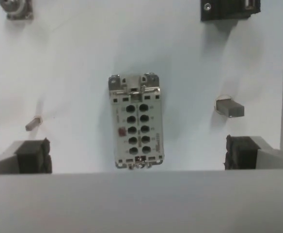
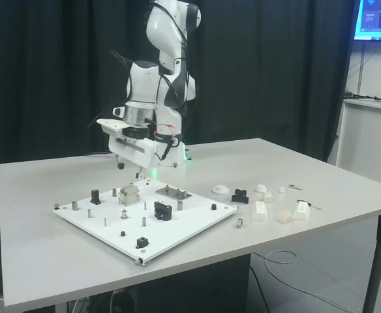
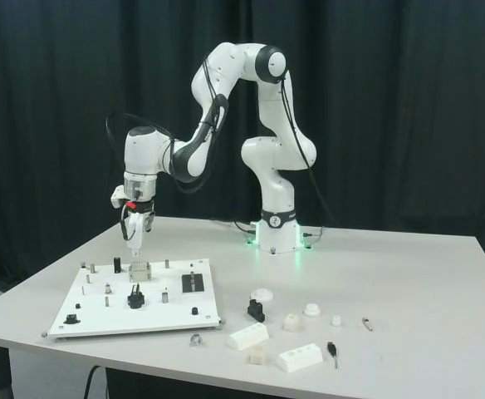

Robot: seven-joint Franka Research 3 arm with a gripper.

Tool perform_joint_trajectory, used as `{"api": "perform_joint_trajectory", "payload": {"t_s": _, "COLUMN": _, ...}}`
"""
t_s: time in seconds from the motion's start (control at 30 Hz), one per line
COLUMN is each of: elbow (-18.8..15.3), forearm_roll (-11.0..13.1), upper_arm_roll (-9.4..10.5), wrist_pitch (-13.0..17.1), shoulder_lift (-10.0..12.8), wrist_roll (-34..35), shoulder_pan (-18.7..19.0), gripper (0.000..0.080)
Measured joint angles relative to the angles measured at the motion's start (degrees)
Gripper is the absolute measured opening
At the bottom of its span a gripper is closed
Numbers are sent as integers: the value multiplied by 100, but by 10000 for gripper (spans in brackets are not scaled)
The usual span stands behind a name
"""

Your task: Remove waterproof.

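In the wrist view we see our gripper point(image 1: 136, 155) with its two black fingertips point(image 1: 33, 155) wide apart and holding nothing. Between them and lower down, the grey connector block point(image 1: 134, 122) with two rows of holes sits on the white board point(image 1: 73, 73). In the room views the gripper point(image 3: 134, 241) hangs above this connector point(image 3: 139, 270), not touching it. Farther away, small white parts point(image 3: 301, 357) lie on the grey table point(image 3: 425, 283).

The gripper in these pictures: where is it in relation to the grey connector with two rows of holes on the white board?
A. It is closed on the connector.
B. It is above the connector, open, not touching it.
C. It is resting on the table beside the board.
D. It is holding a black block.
B: in the wrist view the gripper is spread wide with the connector below and nothing between the fingers, and the second room view shows it above the board.
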Motion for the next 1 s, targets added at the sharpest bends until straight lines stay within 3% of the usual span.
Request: {"api": "perform_joint_trajectory", "payload": {"t_s": 1.0, "elbow": -1, "forearm_roll": 1044, "upper_arm_roll": -107, "wrist_pitch": 0, "shoulder_lift": 281, "wrist_roll": -1032, "shoulder_pan": -69, "gripper": 800}}
